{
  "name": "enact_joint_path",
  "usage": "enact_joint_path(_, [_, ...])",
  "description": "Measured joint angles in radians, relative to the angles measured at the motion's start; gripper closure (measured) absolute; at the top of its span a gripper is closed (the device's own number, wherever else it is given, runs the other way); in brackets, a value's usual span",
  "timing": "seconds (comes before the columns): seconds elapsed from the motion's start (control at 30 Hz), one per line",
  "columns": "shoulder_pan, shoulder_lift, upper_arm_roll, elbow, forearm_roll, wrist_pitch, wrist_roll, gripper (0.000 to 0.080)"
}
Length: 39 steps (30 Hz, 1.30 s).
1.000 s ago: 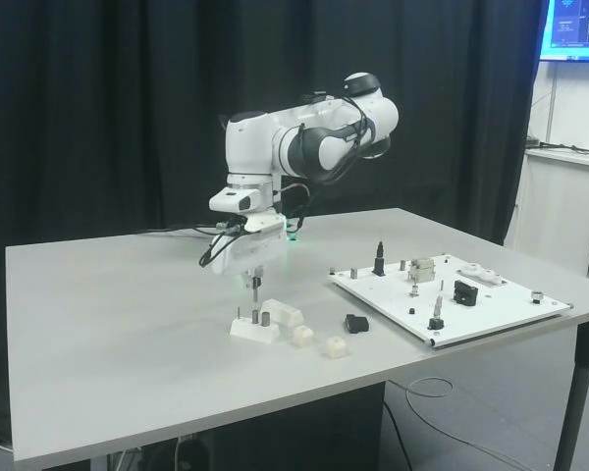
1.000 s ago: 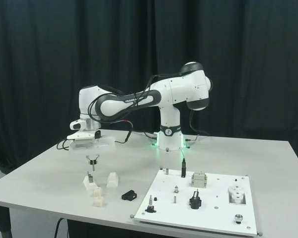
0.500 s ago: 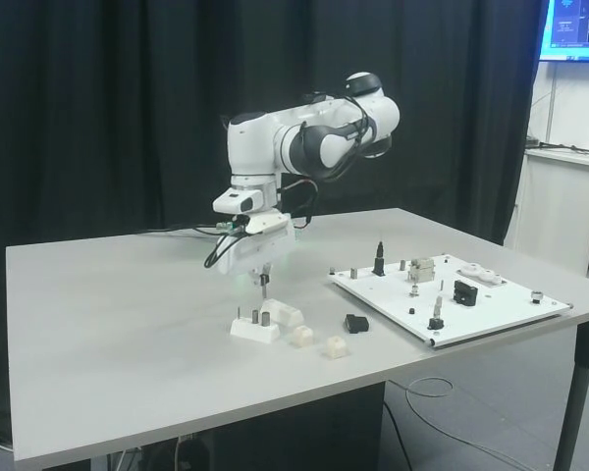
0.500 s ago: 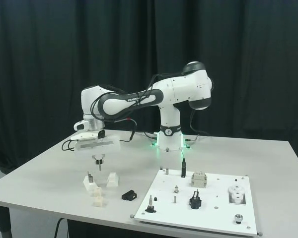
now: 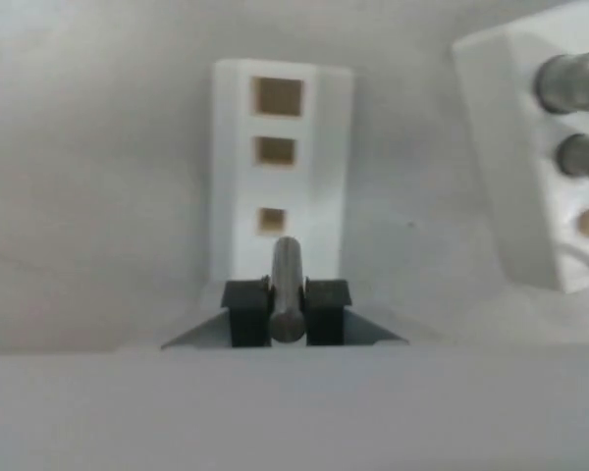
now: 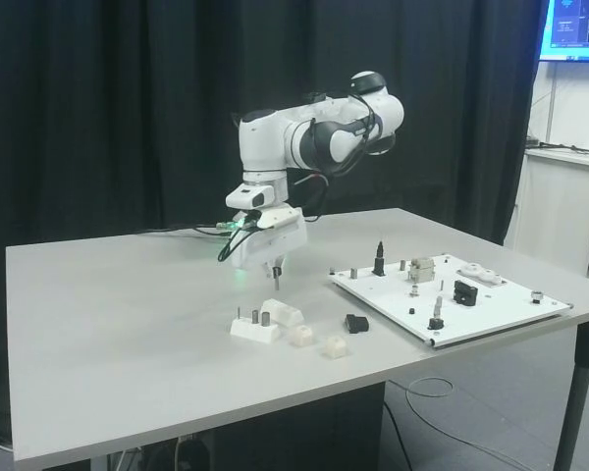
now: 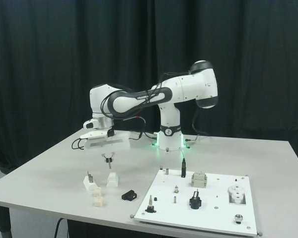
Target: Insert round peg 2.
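The jaws (image 5: 286, 306) are clamped on the round peg (image 5: 286, 287), a short grey cylinder that hangs tip-down between the two black fingers (image 5: 243, 306). In the room views the jaws (image 6: 274, 275) hang in open air above the table (image 6: 108, 324), with clear space between the peg's tip and everything below.

Directly beneath the jaws lies a white block with square holes (image 5: 280, 157), three holes in a row running away from the fingertips. Beside it, near but apart, sits a second white block (image 5: 540, 147) carrying two grey pegs and a round hole; this block is cut off at the wrist picture's edge. Two smaller white blocks (image 7: 97, 197) and a black part (image 7: 129, 195) lie further along the table, and a white board (image 7: 208, 208) studded with small parts lies well apart from the jaws, near the table's edge.

The peg is too small to make out in the room views. The arm (image 7: 154, 96) reaches out sideways from its base, with the wrist pointing down.
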Motion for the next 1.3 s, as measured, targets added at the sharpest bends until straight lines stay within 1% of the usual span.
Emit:
enact_joint_path(0.3, [0.088, -0.003, -0.016, -0.062, 0.000, 0.009, 0.062, 0.0729])
enact_joint_path(0.6, [0.171, -0.013, -0.024, -0.089, 0.007, 0.011, 0.181, 0.0729])
enact_joint_path(0.77, [0.221, -0.014, -0.024, -0.094, 0.014, 0.014, 0.260, 0.0729])
enact_joint_path(0.97, [0.284, -0.014, -0.023, -0.095, 0.014, 0.030, 0.367, 0.0729])
enact_joint_path(1.13, [0.335, -0.014, -0.019, -0.097, 0.009, 0.052, 0.465, 0.0729])
enact_joint_path(1.3, [0.382, -0.017, -0.012, -0.101, 0.005, 0.082, 0.605, 0.0729])
